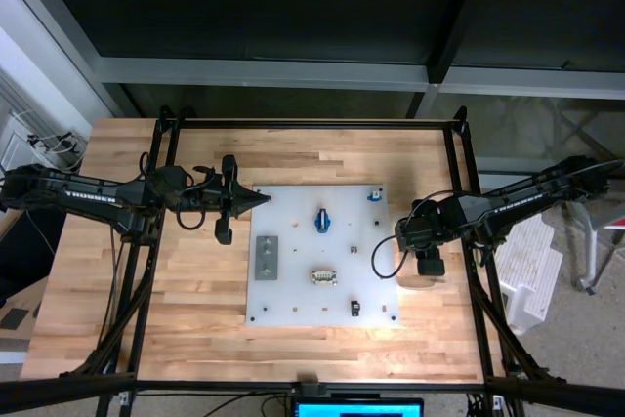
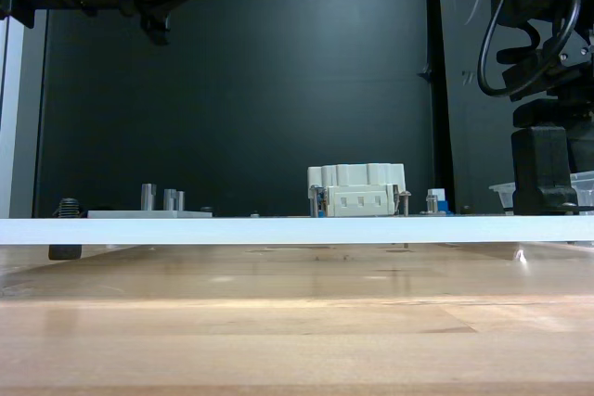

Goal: Pick the 16mm bar and install on taskboard

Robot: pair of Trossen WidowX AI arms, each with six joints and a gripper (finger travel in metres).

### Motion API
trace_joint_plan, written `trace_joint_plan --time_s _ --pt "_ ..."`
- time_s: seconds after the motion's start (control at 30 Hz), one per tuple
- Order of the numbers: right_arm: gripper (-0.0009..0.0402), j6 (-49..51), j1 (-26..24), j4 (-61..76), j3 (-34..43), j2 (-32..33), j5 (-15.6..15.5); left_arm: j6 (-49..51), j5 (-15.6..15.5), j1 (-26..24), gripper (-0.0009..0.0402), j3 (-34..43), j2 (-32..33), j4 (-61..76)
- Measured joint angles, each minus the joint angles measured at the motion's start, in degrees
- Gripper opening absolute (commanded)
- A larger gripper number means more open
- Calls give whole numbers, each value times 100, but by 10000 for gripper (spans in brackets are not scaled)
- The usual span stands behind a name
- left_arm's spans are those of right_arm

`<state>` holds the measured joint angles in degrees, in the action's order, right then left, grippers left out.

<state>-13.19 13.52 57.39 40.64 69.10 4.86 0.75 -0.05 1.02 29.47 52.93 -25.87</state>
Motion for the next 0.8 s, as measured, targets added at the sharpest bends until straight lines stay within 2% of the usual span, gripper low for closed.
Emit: trace_joint_plan --time_s 0.8 --pt "165 0 0 46 31 -59 -20 0 0 0 0 0 0 2"
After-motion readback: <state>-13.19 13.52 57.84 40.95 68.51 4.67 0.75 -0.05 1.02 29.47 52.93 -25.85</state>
